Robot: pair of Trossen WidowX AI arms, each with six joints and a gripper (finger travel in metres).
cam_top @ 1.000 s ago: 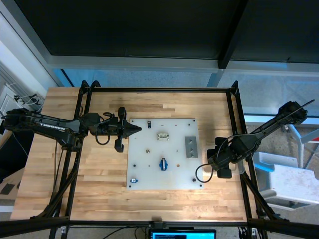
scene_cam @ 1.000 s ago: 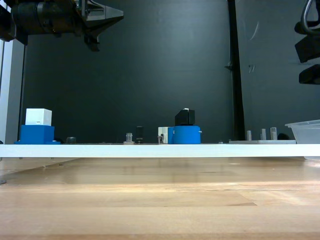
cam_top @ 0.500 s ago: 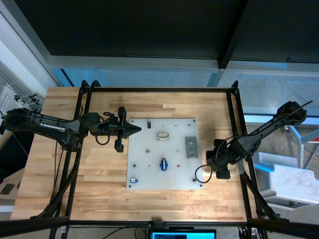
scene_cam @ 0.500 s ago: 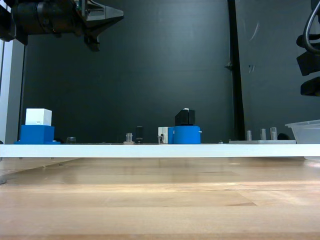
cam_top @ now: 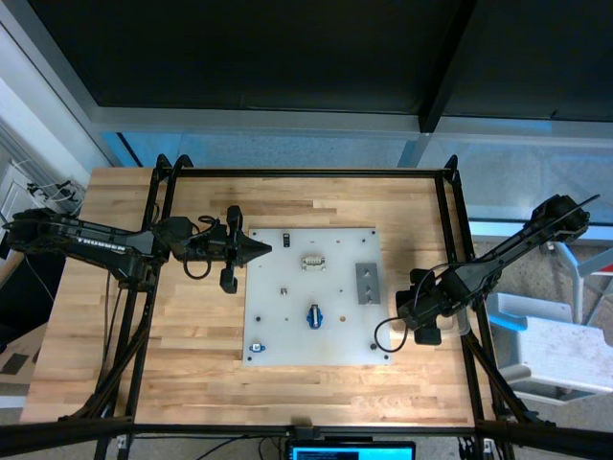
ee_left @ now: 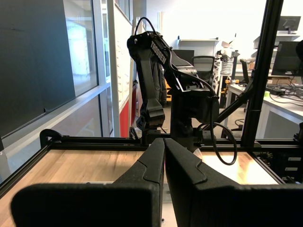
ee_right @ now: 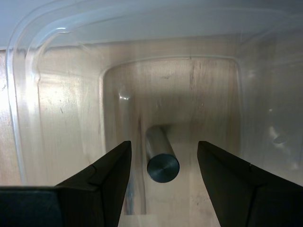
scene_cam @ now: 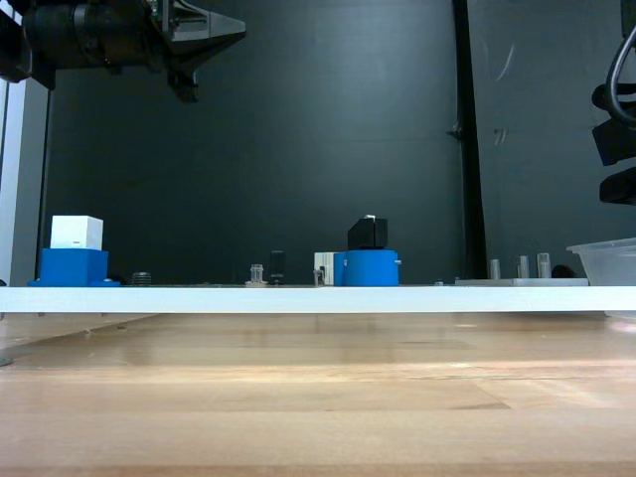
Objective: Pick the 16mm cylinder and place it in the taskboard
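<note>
Right gripper [ee_right: 162, 150] spread wide in tray [ee_right: 61, 94], straddling cylinder [ee_right: 161, 163] — not gripped yet. Left gripper [cam_top: 259, 247] closed, empty, parked above board [cam_top: 287, 331] edge. Pick and placement both left.

- left gripper [ee_left: 164, 140]: both black fingers [ee_left: 144, 166] pressed together, no gap at the tips, nothing between them
- wooden table [ee_left: 71, 165] runs out either side of the fingers
- right arm [ee_left: 152, 71] stands straight ahead past the fingertips, elbow high, bent downward; its lower end is hidden behind the fingers
- cable loop [ee_left: 222, 147] hangs off that arm, just right of the tips
- black frame rail [ee_left: 94, 140] crosses beyond the table edge; frame post [ee_left: 259, 71] rises ahead-right
- behind it all: glass wall [ee_left: 80, 47], office chair [ee_left: 206, 64], desks with monitor [ee_left: 289, 51]
</note>
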